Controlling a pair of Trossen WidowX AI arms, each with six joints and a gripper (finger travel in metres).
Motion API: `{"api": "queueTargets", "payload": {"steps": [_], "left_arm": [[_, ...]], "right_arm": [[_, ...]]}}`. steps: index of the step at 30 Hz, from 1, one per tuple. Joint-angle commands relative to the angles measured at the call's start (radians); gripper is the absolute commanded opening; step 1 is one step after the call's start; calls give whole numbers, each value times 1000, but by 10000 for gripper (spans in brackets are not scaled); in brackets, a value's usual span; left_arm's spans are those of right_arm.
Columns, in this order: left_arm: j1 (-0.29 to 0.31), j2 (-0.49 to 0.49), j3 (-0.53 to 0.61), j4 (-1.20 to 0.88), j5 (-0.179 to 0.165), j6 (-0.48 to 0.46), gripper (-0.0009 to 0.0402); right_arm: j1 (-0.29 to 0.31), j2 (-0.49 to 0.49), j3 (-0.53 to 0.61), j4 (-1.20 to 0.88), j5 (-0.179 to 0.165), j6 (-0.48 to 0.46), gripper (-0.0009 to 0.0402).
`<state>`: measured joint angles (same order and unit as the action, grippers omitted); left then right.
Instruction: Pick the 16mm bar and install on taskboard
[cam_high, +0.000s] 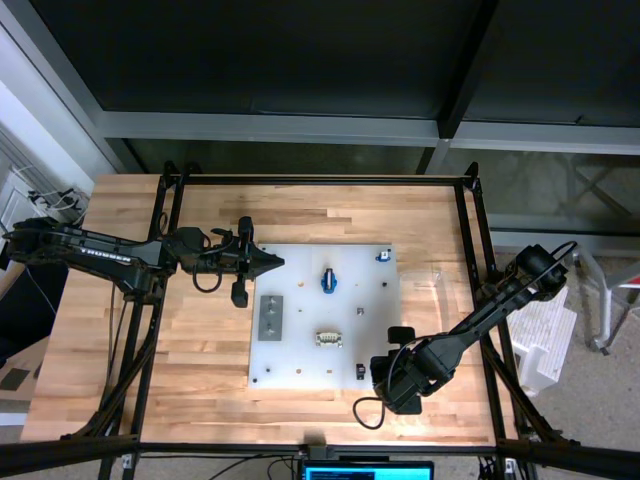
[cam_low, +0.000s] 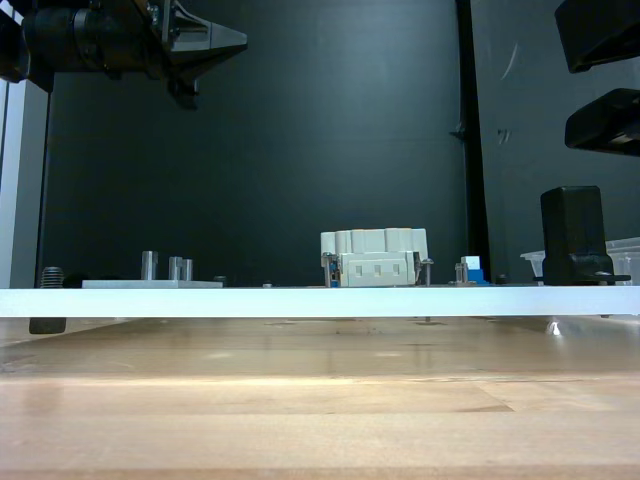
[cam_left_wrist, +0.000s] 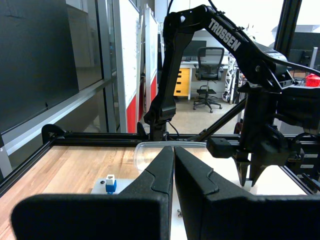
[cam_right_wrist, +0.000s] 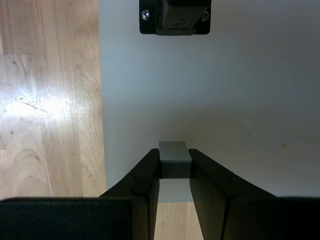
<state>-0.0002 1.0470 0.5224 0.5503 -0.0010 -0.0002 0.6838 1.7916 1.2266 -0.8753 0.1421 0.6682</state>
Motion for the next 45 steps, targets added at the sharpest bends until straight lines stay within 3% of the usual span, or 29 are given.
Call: {"api": "queueTargets", "payload": {"steps": [1,8,30,45], "left_arm": [[0,0,0,0,0,0,0],[0,0,0,0,0,0,0],[0,0,0,0,0,0,0],[0,0,0,0,0,0,0]], "right_arm": [[0,0,-2,-2,0,0,4],[0,0,-3,2,0,0,20],[0,-14,-1,4,-3,0,184],[2,-87,-1,-25,-5,1,200]]}}
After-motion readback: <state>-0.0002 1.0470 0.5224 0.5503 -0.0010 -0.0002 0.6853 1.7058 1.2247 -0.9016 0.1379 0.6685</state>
